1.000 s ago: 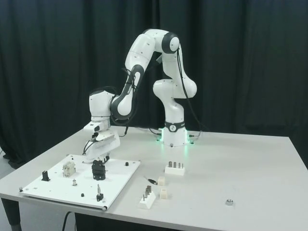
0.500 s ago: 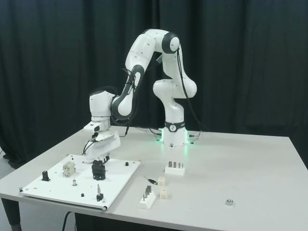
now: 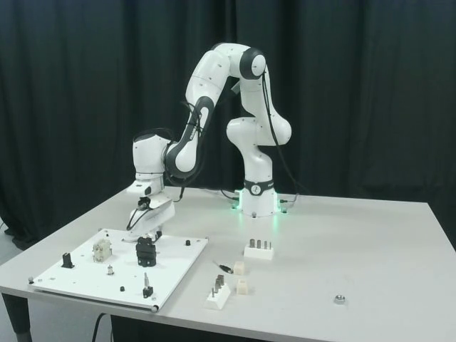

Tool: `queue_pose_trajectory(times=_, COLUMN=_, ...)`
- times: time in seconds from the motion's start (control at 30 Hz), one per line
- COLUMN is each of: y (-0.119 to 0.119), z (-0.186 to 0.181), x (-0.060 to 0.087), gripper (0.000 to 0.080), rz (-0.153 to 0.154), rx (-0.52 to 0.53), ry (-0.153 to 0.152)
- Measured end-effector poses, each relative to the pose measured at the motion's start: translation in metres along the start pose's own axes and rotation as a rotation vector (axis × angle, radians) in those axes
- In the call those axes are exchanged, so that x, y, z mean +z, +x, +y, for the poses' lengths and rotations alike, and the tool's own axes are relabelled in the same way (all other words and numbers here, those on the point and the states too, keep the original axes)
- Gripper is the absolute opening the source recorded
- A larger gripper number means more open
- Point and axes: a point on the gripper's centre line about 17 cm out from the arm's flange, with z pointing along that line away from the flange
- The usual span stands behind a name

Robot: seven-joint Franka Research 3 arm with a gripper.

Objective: Insert small gear.

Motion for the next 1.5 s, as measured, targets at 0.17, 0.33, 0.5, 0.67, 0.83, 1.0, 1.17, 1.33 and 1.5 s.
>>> queue_pose_trajectory(times=0.17, y=-0.0001, z=-0.0006, x=0.0001, gripper=0.0191, rz=0.0, rx=-0.043, ry=0.0)
queue_pose_trajectory(times=0.33, y=-0.0002, z=-0.0012, x=0.0003, gripper=0.0191, rz=-0.001, rx=-0.095, ry=0.0)
queue_pose_trajectory(times=0.5, y=-0.0003, z=-0.0013, x=0.0005, gripper=0.0191, rz=-0.004, rx=-0.123, ry=-0.002)
queue_pose_trajectory(times=0.67, y=-0.0004, z=-0.0013, x=0.0005, gripper=0.0191, rz=-0.008, rx=-0.147, ry=-0.005)
queue_pose_trajectory(times=0.83, y=-0.0006, z=-0.0012, x=0.0005, gripper=0.0191, rz=-0.01, rx=-0.145, ry=-0.008)
queue_pose_trajectory(times=1.0, y=-0.0006, z=-0.0008, x=0.0005, gripper=0.0191, rz=-0.009, rx=-0.093, ry=-0.012)
queue_pose_trajectory(times=1.17, y=-0.0004, z=0.0001, x=0.0008, gripper=0.0191, rz=-0.01, rx=-0.025, ry=-0.019)
queue_pose_trajectory(times=1.33, y=-0.0002, z=0.0007, x=0.0011, gripper=0.0191, rz=-0.011, rx=0.027, ry=-0.024)
queue_pose_trajectory(times=1.5, y=-0.0001, z=0.0012, x=0.0014, gripper=0.0191, rz=-0.009, rx=0.103, ry=-0.027)
